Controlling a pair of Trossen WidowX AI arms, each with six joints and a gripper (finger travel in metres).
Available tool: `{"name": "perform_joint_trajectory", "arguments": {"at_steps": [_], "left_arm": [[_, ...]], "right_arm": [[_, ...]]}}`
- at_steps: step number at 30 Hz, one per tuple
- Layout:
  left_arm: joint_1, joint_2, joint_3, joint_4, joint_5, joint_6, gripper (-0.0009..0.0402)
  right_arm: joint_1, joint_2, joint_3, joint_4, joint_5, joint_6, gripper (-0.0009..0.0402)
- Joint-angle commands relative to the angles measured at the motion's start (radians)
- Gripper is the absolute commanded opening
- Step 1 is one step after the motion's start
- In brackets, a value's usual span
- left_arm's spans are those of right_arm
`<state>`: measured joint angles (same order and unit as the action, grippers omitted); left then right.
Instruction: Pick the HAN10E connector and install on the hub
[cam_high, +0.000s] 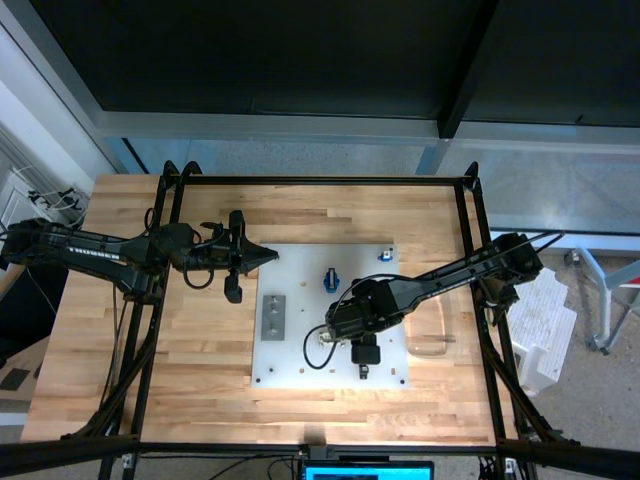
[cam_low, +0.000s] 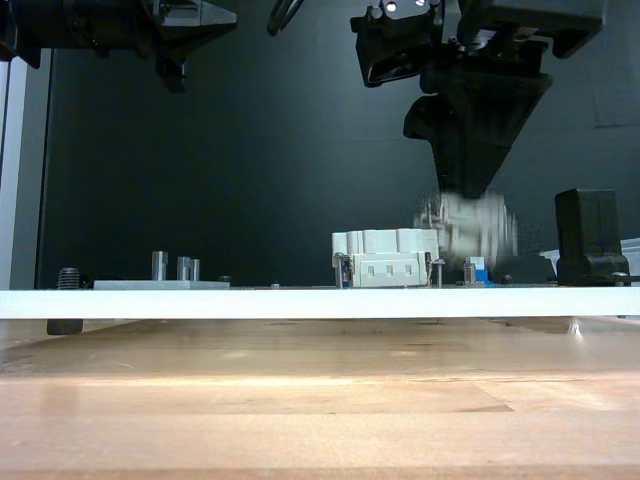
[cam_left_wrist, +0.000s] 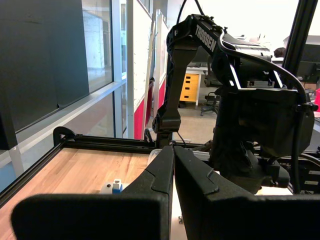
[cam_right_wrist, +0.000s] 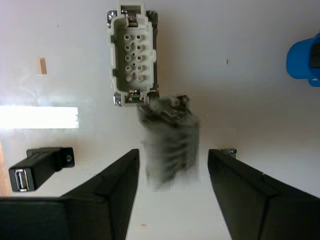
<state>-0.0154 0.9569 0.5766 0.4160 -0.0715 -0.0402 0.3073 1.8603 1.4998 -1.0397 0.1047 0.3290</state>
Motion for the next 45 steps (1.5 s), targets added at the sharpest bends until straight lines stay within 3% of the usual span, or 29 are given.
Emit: {"name": "perform_joint_trajectory", "arguments": {"at_steps": [1,8,24,28,31,36,45], "left_arm": [[0.0,0.0,0.0,0.0,0.0,0.0,0.0],[0.0,0.0,0.0,0.0,0.0,0.0,0.0],[0.0,0.0,0.0,0.0,0.0,0.0,0.0],[0.0,0.0,0.0,0.0,0.0,0.0,0.0],[0.0,0.0,0.0,0.0,0.0,0.0,0.0],[0.0,0.0,0.0,0.0,0.0,0.0,0.0],[0.0,0.0,0.0,0.0,0.0,0.0,0.0]], "right_arm": [[-0.001,0.013,-0.002,-0.003,0.0,0.005,0.0236],[-0.002,0.016,-0.002,0.032,0.0,0.007,0.0276],[-0.002,0.016,-0.002,0.056,0.003,0.042,0.0263],[-0.002,0.013,-0.002,0.04,0.021,0.165,0.0258],[-0.002,0.01,-0.002,0.028,0.064,0.349,0.0257],[-0.003,0.01,-0.002,0.029,0.063,0.523,0.0255],[-0.003,0.012,-0.002,0.031,0.063,0.536,0.0255]]}}
